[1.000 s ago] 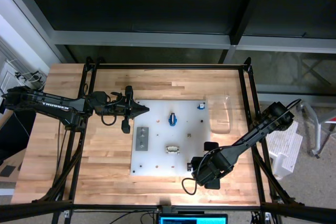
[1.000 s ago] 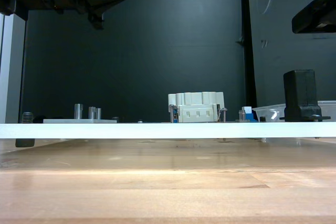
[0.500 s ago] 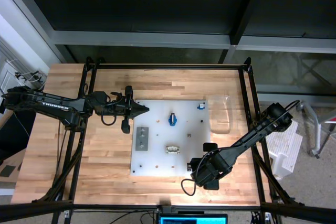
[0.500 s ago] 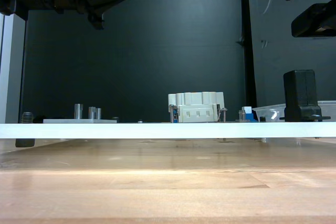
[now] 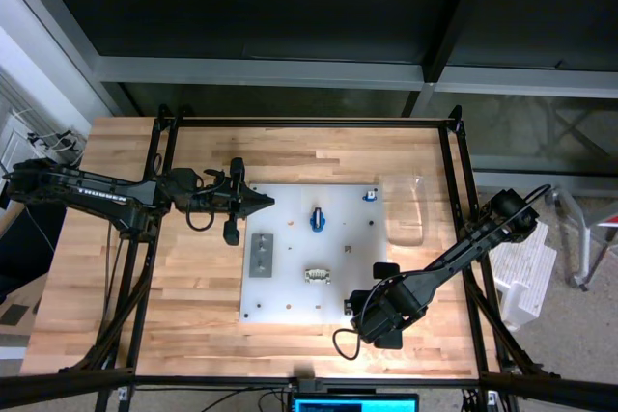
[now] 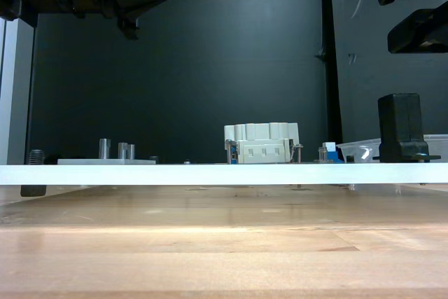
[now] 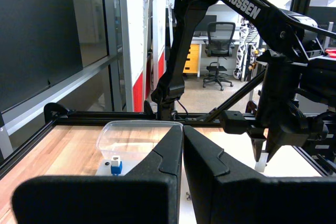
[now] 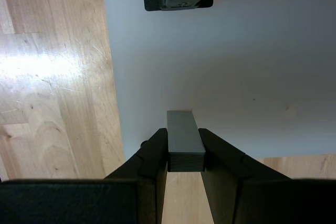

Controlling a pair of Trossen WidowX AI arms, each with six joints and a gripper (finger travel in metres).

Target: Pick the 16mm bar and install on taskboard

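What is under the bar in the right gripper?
The right gripper, shut on the grey bar, holds it over the taskboard near its edge, wooden table beside. What lies directly beneath the bar is covered. The left gripper hangs shut above the board's left edge.

Matt black right gripper [image 8: 184, 148] grips a dull grey metal bar [image 8: 182, 127] over the smooth white taskboard [image 8: 236, 66]; matt left gripper [image 7: 182, 140] above its left edge; glossy wooden table [image 8: 52, 103].
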